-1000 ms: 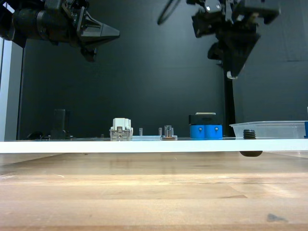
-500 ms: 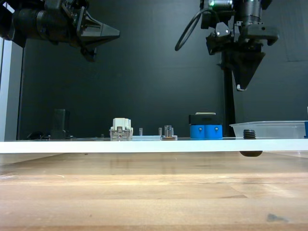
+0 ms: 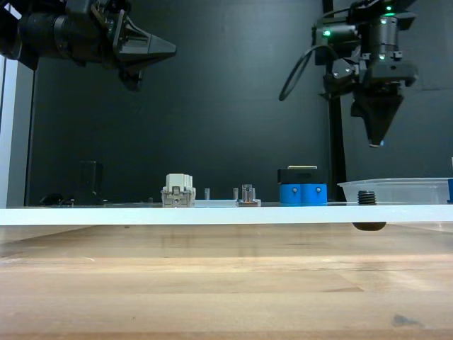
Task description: Unfasten the M12 fastener and place in the container
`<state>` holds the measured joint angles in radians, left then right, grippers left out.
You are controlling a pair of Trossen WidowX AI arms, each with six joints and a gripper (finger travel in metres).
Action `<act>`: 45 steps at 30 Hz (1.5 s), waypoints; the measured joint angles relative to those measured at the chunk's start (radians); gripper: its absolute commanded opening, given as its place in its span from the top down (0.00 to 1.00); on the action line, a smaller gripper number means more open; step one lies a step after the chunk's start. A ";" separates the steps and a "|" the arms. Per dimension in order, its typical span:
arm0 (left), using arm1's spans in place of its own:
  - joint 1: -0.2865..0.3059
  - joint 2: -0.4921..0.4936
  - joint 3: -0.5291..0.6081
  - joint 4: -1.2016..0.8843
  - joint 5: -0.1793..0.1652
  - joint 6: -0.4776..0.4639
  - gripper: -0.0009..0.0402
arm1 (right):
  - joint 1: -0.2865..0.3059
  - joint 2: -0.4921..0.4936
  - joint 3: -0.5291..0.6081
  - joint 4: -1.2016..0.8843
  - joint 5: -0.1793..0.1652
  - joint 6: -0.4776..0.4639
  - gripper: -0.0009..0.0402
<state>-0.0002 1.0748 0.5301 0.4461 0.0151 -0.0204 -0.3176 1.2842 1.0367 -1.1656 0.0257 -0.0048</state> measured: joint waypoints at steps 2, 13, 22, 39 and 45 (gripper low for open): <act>0.000 0.000 0.000 0.000 0.000 0.000 0.98 | -0.016 -0.020 -0.023 0.000 0.000 0.000 0.98; 0.000 0.000 0.000 0.000 0.000 0.000 0.98 | -0.056 -0.105 -0.122 0.000 -0.001 0.063 0.92; 0.000 0.000 0.000 0.000 0.000 0.000 0.98 | -0.056 -0.108 -0.137 0.003 0.000 0.103 0.79; 0.000 0.000 0.000 0.000 0.000 0.000 0.98 | -0.056 -0.107 -0.137 0.004 0.000 0.106 0.46; 0.000 0.000 0.000 0.000 0.000 0.000 0.98 | -0.056 -0.107 -0.137 0.004 0.000 0.106 0.40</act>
<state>-0.0002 1.0748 0.5297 0.4461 0.0147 -0.0204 -0.3733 1.1770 0.8993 -1.1618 0.0254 0.1013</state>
